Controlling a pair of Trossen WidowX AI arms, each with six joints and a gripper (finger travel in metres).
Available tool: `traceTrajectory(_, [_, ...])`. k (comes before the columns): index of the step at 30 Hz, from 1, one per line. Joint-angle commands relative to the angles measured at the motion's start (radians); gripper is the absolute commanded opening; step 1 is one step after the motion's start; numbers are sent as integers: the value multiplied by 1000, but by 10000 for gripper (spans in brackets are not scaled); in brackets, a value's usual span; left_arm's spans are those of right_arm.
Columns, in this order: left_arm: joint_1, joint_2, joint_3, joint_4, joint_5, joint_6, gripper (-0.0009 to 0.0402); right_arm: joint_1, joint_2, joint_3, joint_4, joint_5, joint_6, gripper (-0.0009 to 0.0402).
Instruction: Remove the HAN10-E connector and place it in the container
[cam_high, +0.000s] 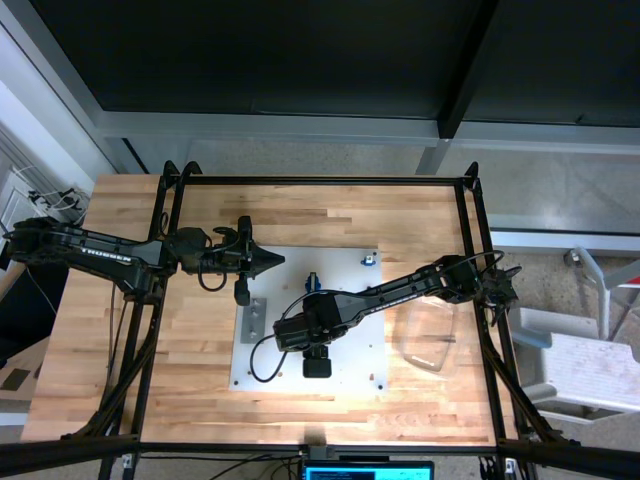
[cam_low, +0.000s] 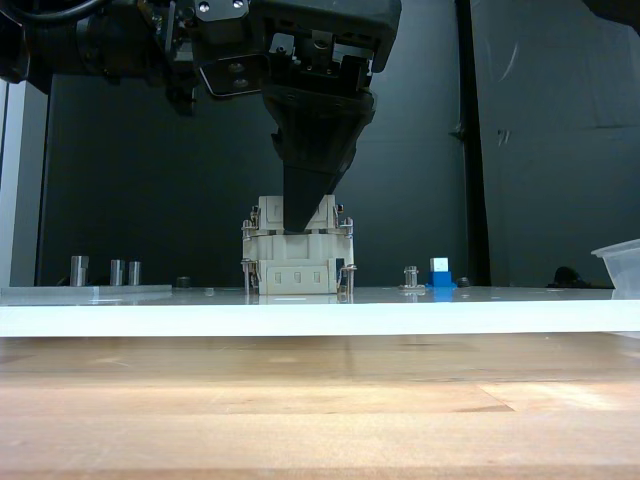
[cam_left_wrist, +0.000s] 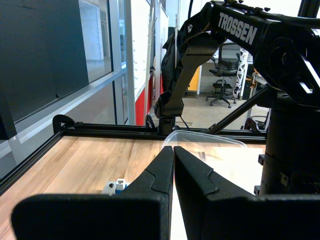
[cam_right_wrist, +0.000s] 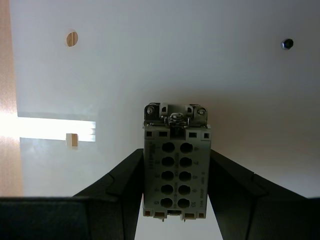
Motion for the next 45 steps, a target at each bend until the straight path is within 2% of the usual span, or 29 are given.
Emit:
traceTrajectory(1, [0, 0, 0, 0, 0, 0, 0, 1, 0, 0, 0, -3, -6, 85])
traceTrajectory(8, [0, 0, 0, 0, 0, 0, 0, 1, 0, 0, -1, -7, -6, 47])
traceTrajectory(10, [0, 0, 0, 0, 0, 0, 0, 1, 0, 2, -1, -30, -7, 41])
traceTrajectory(13, [0, 0, 0, 0, 0, 0, 0, 1, -2, 8, -2, -45, -8, 37])
traceTrajectory(35, [0, 0, 0, 0, 0, 0, 0, 3, -47, 15, -36, -43, -9, 35])
traceTrajectory(37, [0, 0, 0, 0, 0, 0, 0, 3, -56, 15, -42, -38, -9, 35])
traceTrajectory(40, [0, 0, 0, 0, 0, 0, 0, 5, -69, 15, -54, -14, -6, 35])
traceTrajectory(45, [0, 0, 0, 0, 0, 0, 0, 7, -84, 15, -81, -13, -5, 35])
